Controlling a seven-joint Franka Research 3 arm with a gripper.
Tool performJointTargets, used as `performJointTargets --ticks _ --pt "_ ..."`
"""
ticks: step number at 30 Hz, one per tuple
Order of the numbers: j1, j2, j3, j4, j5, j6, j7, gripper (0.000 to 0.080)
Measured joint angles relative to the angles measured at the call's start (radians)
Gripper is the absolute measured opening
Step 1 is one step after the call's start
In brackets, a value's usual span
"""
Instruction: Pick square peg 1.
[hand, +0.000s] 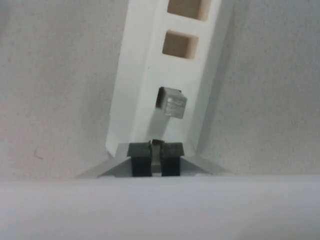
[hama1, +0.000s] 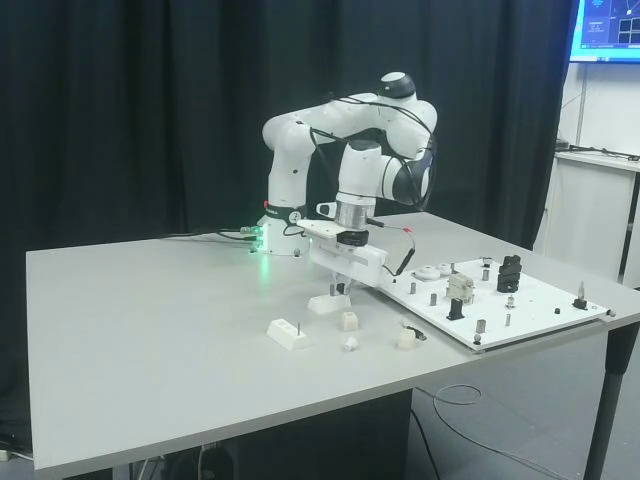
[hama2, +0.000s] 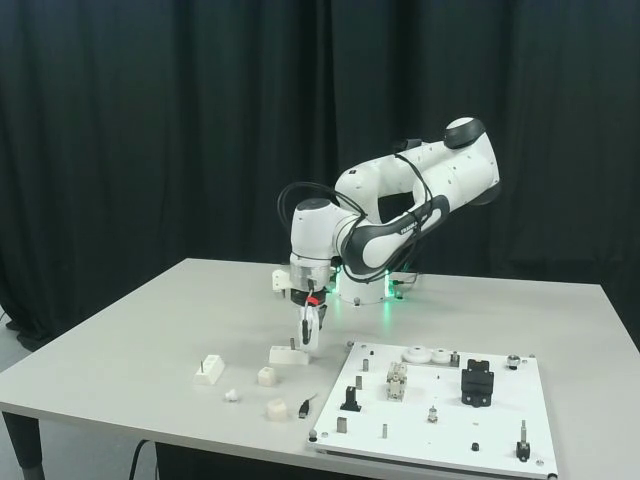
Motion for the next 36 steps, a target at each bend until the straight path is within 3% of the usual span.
performJointTargets --ticks 12,36 --pt "0.000 -0.001 -0.017 0.000 0.000 -0.001 -0.001 0.0036" --pt "0.015 -0.002 -0.104 0.000 -0.030 -0.050 -0.010 0.0035"
